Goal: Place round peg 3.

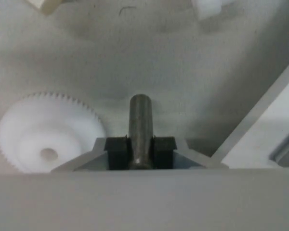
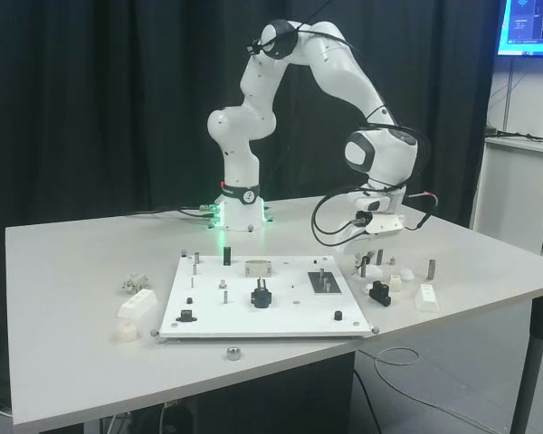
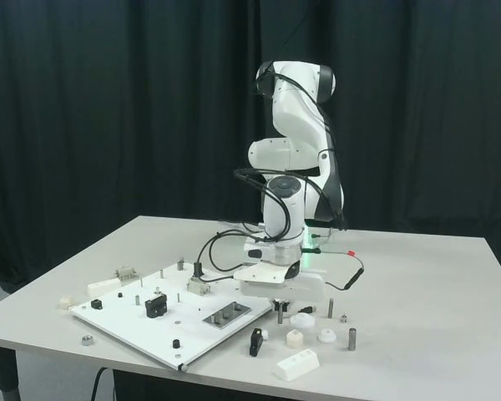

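Gripper (image 1: 140, 156) — closed on the round peg (image 1: 140, 126), black pads (image 1: 116, 150) pressed to either side of its upper end. Peg is a grey metal cylinder; its long axis runs in line with the fingers, free end pointing down toward the tabletop (image 1: 183, 72). Room views agree: peg (image 3: 280, 315) hangs upright under the gripper (image 3: 280, 306), close above the grey surface; whether its tip touches cannot be told.

Location — just off the corner of the white assembly board (image 2: 253, 312), over the loose parts beside it, not over the board itself. Board edge (image 1: 265, 120) shows at one side in the wrist view.

Nearby: white gear (image 1: 48, 134) lies flat on the tabletop just beside the peg, teeth visible round its rim, centre hole facing up. Other small white parts (image 3: 296, 337) and a further upright grey peg (image 3: 351, 340) stand near, apart from the gripper.

Arm (image 2: 344, 90) bent over, wrist pointing straight down.
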Robot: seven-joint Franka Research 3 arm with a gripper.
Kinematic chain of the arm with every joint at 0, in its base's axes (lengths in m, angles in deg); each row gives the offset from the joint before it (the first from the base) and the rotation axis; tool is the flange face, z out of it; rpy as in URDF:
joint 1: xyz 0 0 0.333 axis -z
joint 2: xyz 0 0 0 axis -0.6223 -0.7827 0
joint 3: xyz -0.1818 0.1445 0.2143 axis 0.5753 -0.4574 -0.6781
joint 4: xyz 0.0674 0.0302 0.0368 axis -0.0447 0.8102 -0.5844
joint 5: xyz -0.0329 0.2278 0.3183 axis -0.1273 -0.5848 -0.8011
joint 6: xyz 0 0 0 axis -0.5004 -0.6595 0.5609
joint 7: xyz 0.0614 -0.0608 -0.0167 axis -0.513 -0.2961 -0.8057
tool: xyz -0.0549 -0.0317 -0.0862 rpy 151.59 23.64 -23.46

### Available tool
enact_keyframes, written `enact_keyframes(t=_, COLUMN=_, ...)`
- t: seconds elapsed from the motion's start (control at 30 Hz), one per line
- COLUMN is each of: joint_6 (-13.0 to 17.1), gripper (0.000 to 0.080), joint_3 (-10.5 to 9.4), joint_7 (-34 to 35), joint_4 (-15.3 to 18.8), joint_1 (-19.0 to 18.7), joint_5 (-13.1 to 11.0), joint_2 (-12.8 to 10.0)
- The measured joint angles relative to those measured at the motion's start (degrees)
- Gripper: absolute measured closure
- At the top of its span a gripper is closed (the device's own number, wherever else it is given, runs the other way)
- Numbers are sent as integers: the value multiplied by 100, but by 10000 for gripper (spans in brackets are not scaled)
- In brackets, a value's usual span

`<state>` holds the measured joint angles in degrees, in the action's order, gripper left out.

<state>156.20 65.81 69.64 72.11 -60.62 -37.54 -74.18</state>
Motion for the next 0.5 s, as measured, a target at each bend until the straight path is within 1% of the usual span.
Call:
enact_keyframes(t=0.23, joint_6=-151, gripper=692, joint_3=-39, joint_7=-8, joint_4=-123, joint_1=38, joint_5=0, joint_2=-117)
enact_keyframes(t=0.5, joint_6=-279, gripper=692, joint_3=-208, joint_7=-9, joint_4=-259, joint_1=202, joint_5=0, joint_2=-204)
